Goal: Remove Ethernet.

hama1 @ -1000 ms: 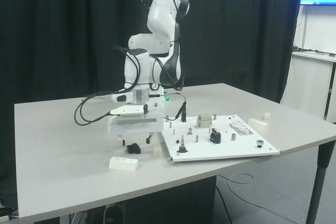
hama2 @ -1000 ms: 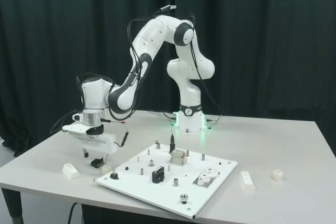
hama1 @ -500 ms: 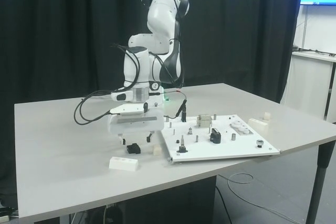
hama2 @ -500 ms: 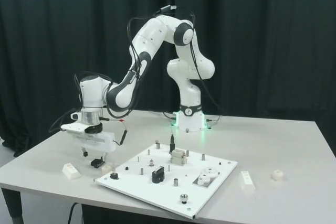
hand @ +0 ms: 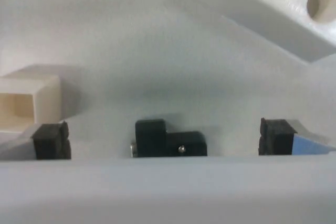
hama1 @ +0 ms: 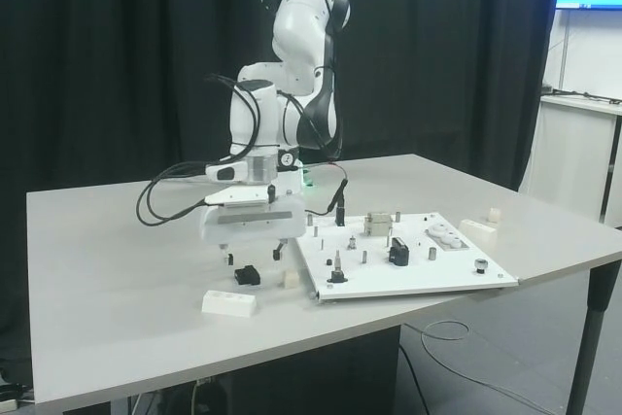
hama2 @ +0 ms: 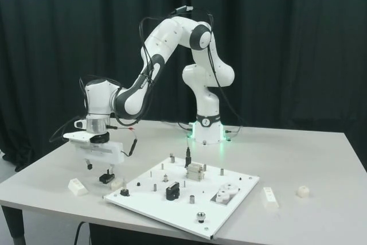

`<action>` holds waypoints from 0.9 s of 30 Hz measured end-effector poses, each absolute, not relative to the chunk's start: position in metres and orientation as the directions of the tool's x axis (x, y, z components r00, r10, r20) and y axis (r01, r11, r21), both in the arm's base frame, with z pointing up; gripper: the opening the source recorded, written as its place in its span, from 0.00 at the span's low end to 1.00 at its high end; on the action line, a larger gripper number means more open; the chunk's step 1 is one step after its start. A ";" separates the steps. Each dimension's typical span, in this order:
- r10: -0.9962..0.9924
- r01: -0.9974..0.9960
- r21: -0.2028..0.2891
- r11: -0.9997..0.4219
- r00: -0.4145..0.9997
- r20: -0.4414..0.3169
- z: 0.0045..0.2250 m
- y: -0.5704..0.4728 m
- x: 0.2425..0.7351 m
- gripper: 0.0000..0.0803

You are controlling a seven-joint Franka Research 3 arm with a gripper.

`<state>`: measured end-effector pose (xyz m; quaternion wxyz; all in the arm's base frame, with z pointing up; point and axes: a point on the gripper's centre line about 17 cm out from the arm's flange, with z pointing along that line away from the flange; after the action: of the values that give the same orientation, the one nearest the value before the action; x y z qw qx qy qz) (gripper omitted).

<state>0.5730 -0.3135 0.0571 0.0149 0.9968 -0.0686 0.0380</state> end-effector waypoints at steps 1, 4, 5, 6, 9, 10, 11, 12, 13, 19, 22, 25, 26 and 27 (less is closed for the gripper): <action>-0.120 -0.122 0.025 -0.992 0.990 0.080 0.059 -0.313 0.575 1.00; -0.066 -0.068 0.026 -0.997 0.994 0.087 0.067 -0.313 0.581 1.00; -0.049 -0.051 0.026 -0.998 0.995 0.089 0.069 -0.312 0.583 1.00; -0.029 -0.031 0.025 -0.999 0.995 0.091 0.072 -0.311 0.585 1.00; 0.040 0.038 0.021 -0.999 0.995 0.092 0.079 -0.306 0.591 1.00; 0.065 0.063 0.019 -0.998 0.994 0.091 0.082 -0.304 0.592 1.00; 0.090 0.089 0.016 -0.996 0.992 0.092 0.085 -0.301 0.594 1.00; 0.116 0.115 0.014 -0.993 0.989 0.092 0.087 -0.298 0.597 1.00; 0.140 0.139 0.012 -0.990 0.986 0.092 0.090 -0.295 0.599 1.00; 0.360 0.361 0.006 -0.932 0.929 0.087 0.103 -0.272 0.611 1.00; 0.468 0.469 0.005 -0.883 0.880 0.084 0.109 -0.260 0.617 1.00; 0.530 0.531 0.007 -0.847 0.844 0.078 0.113 -0.249 0.623 1.00; 0.551 0.552 0.010 -0.834 0.831 0.075 0.115 -0.245 0.625 1.00; 0.574 0.575 0.014 -0.818 0.816 0.072 0.116 -0.242 0.628 1.00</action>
<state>0.6275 -0.2422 0.1163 -0.0040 0.9528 0.3015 0.0364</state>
